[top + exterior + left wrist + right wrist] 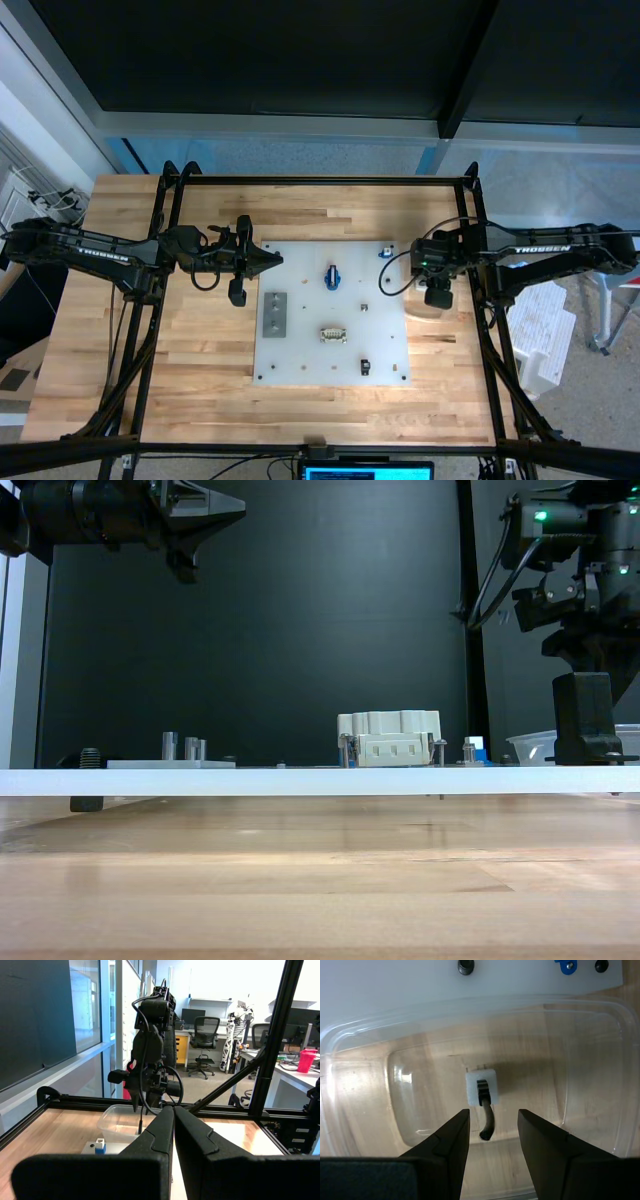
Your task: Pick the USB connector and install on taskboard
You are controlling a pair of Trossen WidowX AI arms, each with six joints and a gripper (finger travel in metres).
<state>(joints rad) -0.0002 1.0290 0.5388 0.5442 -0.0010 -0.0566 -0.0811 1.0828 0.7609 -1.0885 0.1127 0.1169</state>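
The wooden table (150, 350) carries the white taskboard (300, 350) at its centre. At the board's 3 o'clock sits a clear plastic tray (365, 1085). The left gripper (278, 259) hovers over the board's 10 o'clock edge, jaws pressed together on nothing. The right gripper (492, 1112) hangs above the tray, jaws apart. Below them the USB connector (481, 1089) (a white block with a short black cable) lies on the tray floor, untouched.

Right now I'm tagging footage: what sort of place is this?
Probably a robotics lab: framed workbench, office chairs beyond. Left gripper hovers at taskboard edge; right gripper above clear tray.
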